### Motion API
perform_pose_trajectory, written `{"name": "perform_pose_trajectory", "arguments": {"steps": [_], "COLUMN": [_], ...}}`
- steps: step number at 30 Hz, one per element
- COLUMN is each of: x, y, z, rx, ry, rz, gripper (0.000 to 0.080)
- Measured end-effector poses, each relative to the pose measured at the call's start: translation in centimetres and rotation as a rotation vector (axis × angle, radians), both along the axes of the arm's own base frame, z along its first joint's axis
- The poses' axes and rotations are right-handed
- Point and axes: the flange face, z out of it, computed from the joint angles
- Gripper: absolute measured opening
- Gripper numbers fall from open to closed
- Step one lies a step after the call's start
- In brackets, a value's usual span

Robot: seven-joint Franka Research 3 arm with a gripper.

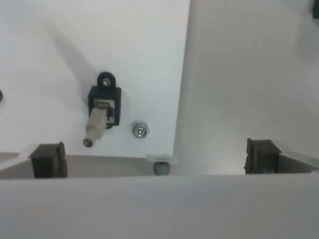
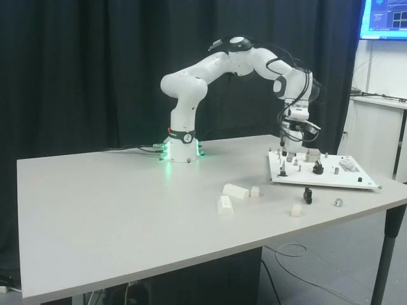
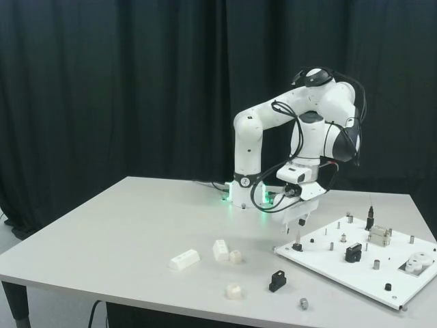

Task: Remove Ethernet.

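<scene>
The jaws point(image 1: 154, 159) stand wide and hold nothing, hovering above the white board point(image 1: 60, 45), where the cable plug point(image 1: 95, 125) sits upright in its black socket point(image 1: 105, 103) near the board's corner, off toward ten o'clock in the wrist view.

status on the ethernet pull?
Gripper open, above the board, holding nothing. Ethernet plug seated in its black socket, not yet gripped. Nut sits beside the socket; nothing blocks the plug.
</scene>
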Motion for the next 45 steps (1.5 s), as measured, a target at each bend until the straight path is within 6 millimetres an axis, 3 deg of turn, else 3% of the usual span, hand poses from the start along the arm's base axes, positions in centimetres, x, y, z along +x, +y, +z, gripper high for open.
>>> {"name": "perform_pose_trajectory", "arguments": {"steps": [20,45], "x": [-1.5,-3.4], "y": [-1.0,1.0], "z": [-1.7,-5.6], "rx": [0.079,0.073], "ry": [0.006,0.002], "rz": [-0.070,-0.103], "gripper": [0.0800,0.0800]}}
